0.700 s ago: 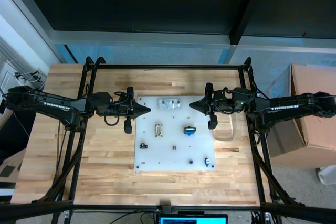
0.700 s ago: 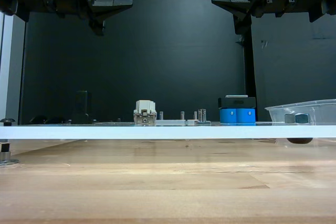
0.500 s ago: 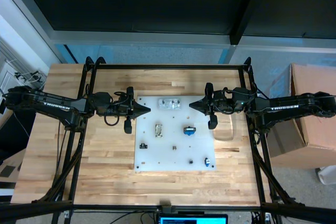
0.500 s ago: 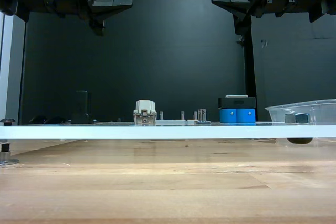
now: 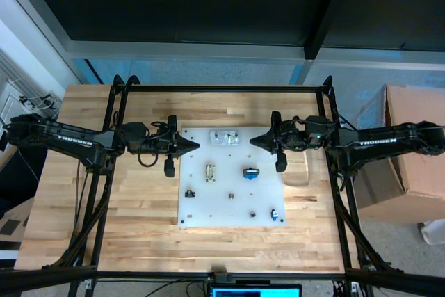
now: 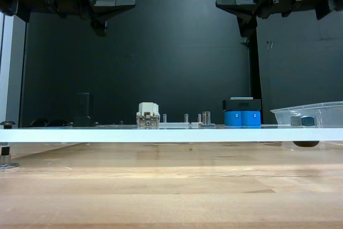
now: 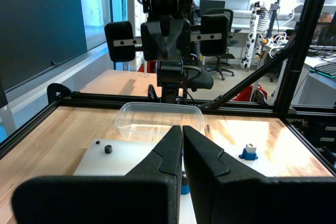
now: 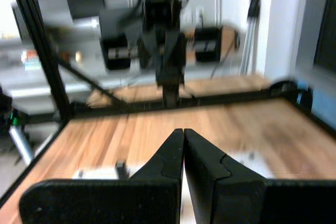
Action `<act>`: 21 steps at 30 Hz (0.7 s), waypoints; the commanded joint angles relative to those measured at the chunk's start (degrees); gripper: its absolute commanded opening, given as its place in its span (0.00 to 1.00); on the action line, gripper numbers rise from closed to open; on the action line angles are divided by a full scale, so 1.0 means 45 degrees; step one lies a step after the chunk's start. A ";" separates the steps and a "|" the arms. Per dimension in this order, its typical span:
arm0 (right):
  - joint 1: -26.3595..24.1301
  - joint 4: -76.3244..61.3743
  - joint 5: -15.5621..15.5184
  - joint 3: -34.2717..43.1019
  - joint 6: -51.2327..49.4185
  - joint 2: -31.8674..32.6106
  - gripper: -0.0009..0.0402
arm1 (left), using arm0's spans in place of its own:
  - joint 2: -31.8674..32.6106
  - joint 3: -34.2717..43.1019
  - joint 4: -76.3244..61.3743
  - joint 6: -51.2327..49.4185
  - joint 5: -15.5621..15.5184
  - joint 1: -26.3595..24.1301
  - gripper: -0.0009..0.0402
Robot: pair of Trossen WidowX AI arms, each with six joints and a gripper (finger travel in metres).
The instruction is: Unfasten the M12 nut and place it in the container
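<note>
Progress nil: M12 nut (image 6: 296,121) seemingly on its stud. I see left gripper (image 5: 195,146) and right gripper (image 5: 252,140) closed, empty, high above board (image 5: 208,206).

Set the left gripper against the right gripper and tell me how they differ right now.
The left gripper hangs high over the far left of the white board, pointing at the right gripper; the right gripper hangs over its far right, pointing back. The right gripper is nearer the clear container; the left gripper is farther from it. Both are shut on nothing, at like height. Where the M12 nut lies I cannot tell.
</note>
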 commanded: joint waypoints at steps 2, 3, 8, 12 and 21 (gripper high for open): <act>0.0937 -0.3628 0.1229 0.1501 0.0447 0.0369 0.02 | 0.0005 0.0000 0.0005 0.0000 0.0005 0.0000 0.02; 0.1224 -0.4473 0.1501 0.1889 0.0602 0.0563 0.02 | 0.0005 0.0000 0.0005 0.0000 0.0005 0.0005 0.02; 0.2662 -0.8301 0.2118 0.3871 0.2171 0.1812 0.02 | 0.0005 0.0000 0.0005 0.0000 0.0005 0.0000 0.02; 0.3434 -1.0656 0.2118 0.5323 0.3463 0.3157 0.02 | 0.0005 0.0000 0.0005 0.0000 0.0005 0.0000 0.02; 0.4775 -1.4639 0.1943 0.8242 0.5367 0.6139 0.02 | 0.0005 0.0000 0.0005 0.0000 0.0005 0.0000 0.02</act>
